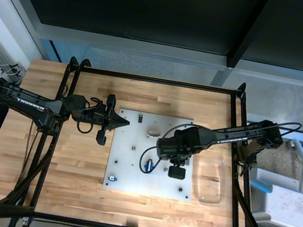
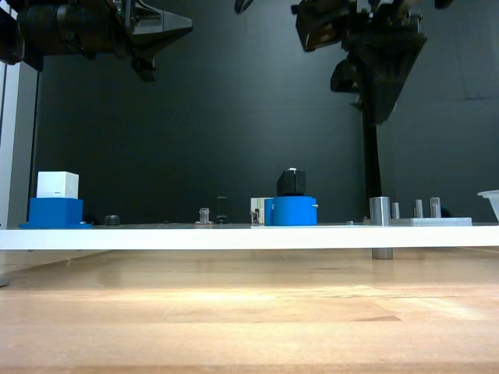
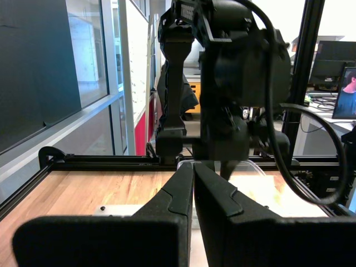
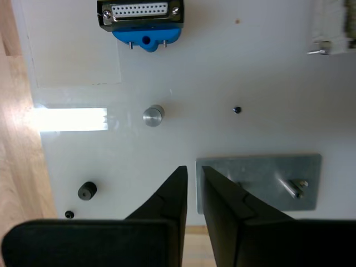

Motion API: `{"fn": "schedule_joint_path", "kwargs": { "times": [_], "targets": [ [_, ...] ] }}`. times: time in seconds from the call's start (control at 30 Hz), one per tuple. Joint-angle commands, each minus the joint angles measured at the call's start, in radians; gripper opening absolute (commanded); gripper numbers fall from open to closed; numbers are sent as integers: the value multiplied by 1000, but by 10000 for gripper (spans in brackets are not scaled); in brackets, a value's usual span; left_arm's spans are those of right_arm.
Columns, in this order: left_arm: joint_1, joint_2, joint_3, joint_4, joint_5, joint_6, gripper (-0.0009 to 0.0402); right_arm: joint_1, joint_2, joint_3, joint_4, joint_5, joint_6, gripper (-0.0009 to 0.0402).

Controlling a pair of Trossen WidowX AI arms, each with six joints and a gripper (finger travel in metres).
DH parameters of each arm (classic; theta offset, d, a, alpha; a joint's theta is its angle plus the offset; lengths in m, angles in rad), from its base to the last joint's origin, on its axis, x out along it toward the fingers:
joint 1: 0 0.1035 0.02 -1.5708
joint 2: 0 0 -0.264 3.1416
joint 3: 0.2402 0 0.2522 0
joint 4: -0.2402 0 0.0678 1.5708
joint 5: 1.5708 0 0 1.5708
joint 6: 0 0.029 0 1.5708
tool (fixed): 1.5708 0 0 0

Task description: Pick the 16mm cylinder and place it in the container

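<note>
Over the white task board (image 1: 131,173), your right gripper (image 4: 193,171) hangs with its jaws all but pressed together, a thin slit between them, pinching nothing. In the high view its arm hides the 16mm cylinder (image 4: 153,115). The right wrist view shows the cylinder upright on the board, near the grey metal block (image 4: 258,181) and apart from the jaws. The container (image 1: 207,201) lies on the tabletop (image 1: 52,167) just beside the board's right edge, with only wood grain showing through it. The low view cuts it off to one corner. Your left gripper (image 1: 127,123) hovers at the board's left edge, jaws pressed together.
</note>
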Motion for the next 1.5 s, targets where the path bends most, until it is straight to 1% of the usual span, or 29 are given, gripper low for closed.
{"fn": "schedule_joint_path", "kwargs": {
  "times": [0.03,0.33,0.43,0.53,0.6,0.7,1.1,1.5],
  "targets": [
    [0,0,0,0,0,0,0,24,26,-1,11,3,0,56],
    [0,0,0,1,0,0,0,71,79,-2,42,13,2,125],
    [0,0,0,0,0,0,0,74,94,-2,56,13,19,148],
    [0,0,0,0,0,0,0,75,112,-2,64,26,29,165],
    [0,0,0,0,0,0,0,76,124,-3,76,27,29,173],
    [0,0,0,0,0,0,0,76,140,-3,100,29,35,179],
    [0,0,0,0,0,0,0,78,187,-9,138,28,35,178],
    [0,0,0,1,0,0,0,81,188,-68,215,29,38,178]
  ]
}}
